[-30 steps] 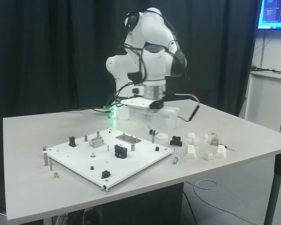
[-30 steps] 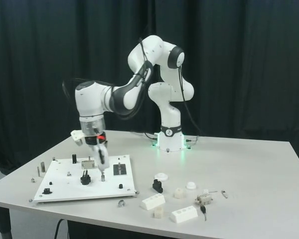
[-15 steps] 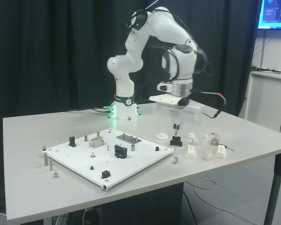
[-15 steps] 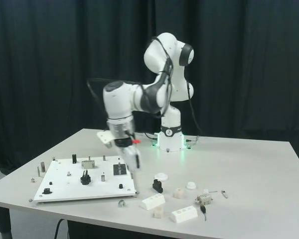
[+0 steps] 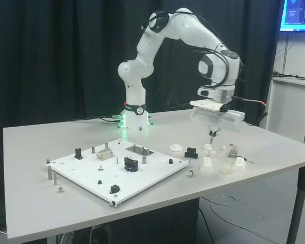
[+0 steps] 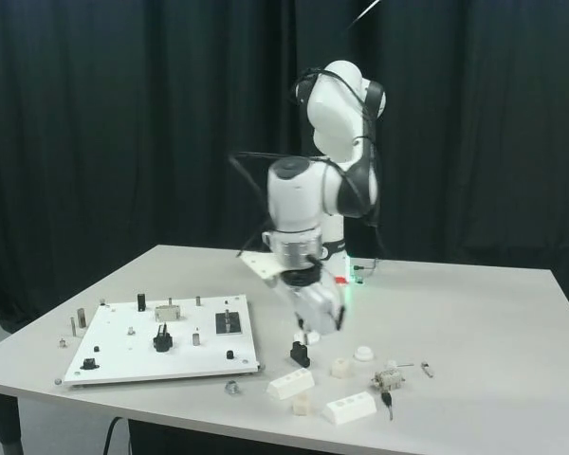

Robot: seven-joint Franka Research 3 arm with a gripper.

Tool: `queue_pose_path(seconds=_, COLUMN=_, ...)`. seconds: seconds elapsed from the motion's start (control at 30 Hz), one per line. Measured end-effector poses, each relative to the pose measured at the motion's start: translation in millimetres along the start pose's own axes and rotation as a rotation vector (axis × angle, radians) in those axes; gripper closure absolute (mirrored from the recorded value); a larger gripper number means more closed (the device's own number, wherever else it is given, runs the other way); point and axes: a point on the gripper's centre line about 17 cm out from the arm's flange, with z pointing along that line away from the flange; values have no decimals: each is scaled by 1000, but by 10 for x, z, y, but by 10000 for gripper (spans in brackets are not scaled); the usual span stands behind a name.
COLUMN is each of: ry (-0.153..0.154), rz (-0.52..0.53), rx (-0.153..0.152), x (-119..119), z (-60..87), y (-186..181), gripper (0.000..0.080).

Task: Place square peg 2.

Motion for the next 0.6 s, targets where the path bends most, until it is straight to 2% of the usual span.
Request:
queue_pose_path(seconds=0.37, ry=-8, rz=-111, rx=-36, x=-718, z=147, y=-317, gripper=732)
queue_pose_path(seconds=0.6, ry=-3, rz=-191, rx=-36, x=-1156, z=255, y=-536, gripper=732)
